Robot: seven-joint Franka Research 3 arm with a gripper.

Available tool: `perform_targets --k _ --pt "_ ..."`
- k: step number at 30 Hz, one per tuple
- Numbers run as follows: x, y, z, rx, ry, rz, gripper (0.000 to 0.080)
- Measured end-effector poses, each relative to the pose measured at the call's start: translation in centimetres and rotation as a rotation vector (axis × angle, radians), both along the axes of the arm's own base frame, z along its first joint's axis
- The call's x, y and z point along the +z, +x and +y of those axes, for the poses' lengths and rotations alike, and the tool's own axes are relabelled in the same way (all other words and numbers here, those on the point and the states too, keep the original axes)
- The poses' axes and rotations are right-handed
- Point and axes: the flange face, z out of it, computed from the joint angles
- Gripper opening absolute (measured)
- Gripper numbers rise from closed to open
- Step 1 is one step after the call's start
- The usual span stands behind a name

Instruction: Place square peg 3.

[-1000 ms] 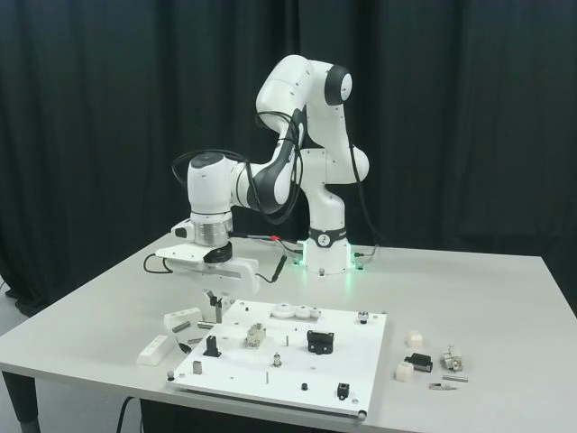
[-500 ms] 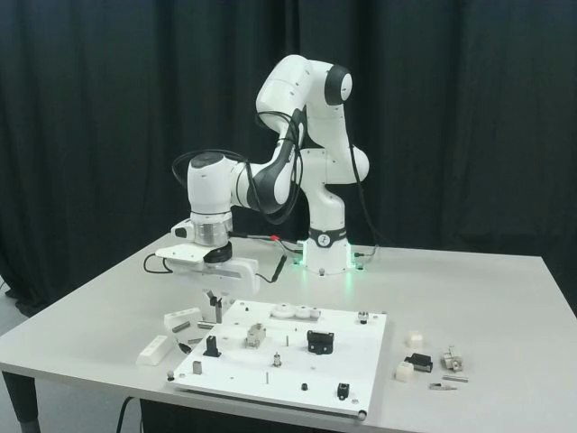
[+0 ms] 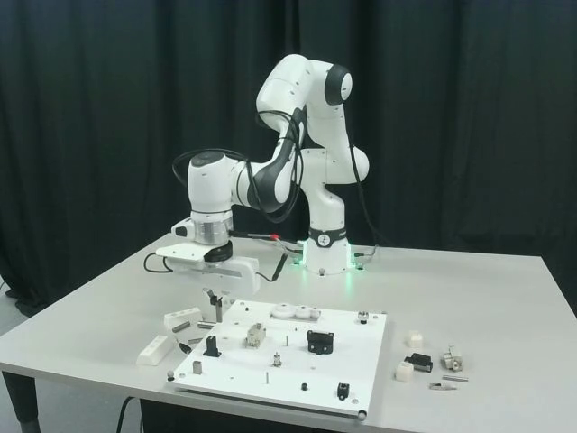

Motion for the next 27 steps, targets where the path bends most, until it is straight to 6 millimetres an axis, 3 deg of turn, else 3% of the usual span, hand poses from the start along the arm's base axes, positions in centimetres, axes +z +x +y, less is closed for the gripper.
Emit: perform_targets --k 19,27 --pt "0.4 0.2 0.2 -0.004 0.000 -0.001 0.0106" --pt "0.7 0.1 -0.9 0.010 -0.043 0.007 0.0106"
